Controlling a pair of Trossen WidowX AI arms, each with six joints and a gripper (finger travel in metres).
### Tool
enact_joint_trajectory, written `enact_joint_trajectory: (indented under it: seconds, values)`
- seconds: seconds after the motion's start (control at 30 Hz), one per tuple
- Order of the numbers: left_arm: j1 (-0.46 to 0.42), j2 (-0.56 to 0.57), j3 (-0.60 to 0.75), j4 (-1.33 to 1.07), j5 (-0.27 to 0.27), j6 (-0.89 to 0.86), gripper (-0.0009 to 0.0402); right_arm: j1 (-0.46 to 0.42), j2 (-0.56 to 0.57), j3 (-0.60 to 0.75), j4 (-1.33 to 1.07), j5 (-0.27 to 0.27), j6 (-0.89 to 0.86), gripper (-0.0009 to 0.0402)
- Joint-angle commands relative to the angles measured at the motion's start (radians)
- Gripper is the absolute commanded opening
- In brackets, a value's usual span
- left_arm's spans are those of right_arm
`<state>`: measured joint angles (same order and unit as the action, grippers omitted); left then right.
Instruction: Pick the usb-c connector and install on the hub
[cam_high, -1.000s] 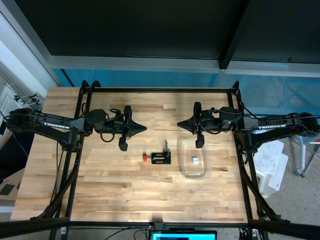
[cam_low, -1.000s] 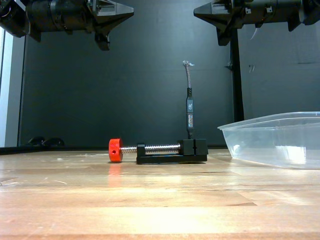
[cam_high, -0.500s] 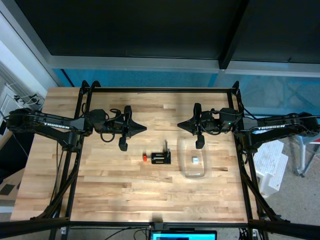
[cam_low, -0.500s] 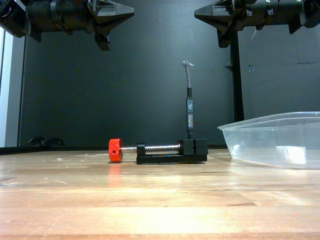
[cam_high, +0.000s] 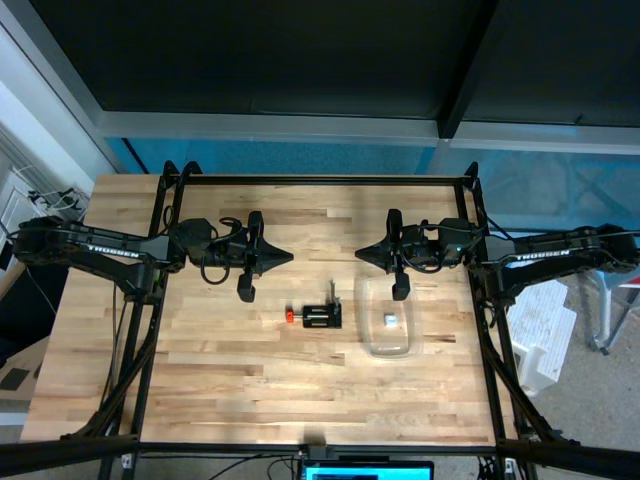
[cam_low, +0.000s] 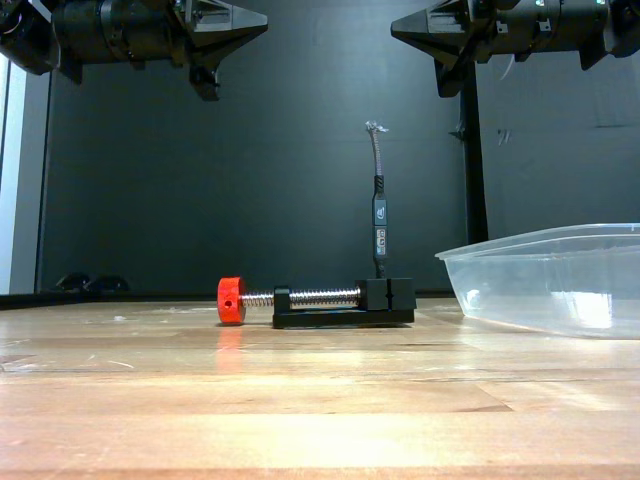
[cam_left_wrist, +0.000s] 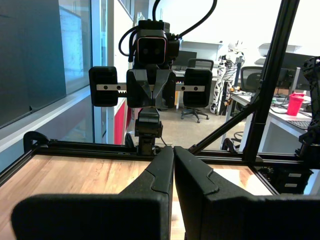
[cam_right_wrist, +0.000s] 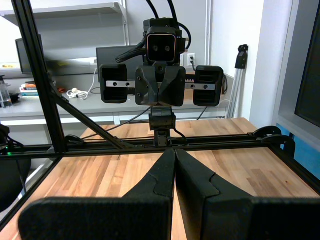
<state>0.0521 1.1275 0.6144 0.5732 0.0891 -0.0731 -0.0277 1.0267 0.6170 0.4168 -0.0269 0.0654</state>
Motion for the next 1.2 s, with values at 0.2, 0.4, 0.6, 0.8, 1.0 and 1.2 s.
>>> enact_joint_trajectory:
  seconds: [0.2,0.4,0.6,0.8,1.0,1.2]
  values:
    - [0.0,0.0,0.0,0.0,0.0,0.0,0.0,0.0,0.0,0.008,-0.001,0.0,0.0,0.0]
    - [0.0,0.0,0.0,0.0,0.0,0.0,0.0,0.0,0.0,0.008,-0.002,0.0,0.0,0.0]
    - [0.0,0.0,0.0,0.0,0.0,0.0,0.0,0.0,0.0,0.008,-0.01,0.0,0.0,0.0]
    - [0.0,0.0,0.0,0.0,0.0,0.0,0.0,0.0,0.0,0.008,-0.011,0.0,0.0,0.0]
    - [0.0,0.0,0.0,0.0,0.0,0.0,0.0,0.0,0.0,0.008,-0.012,0.0,0.0,0.0]
    - [0.0,0.0,0.0,0.0,0.0,0.0,0.0,0.0,0.0,0.008,-0.011,0.0,0.0,0.0]
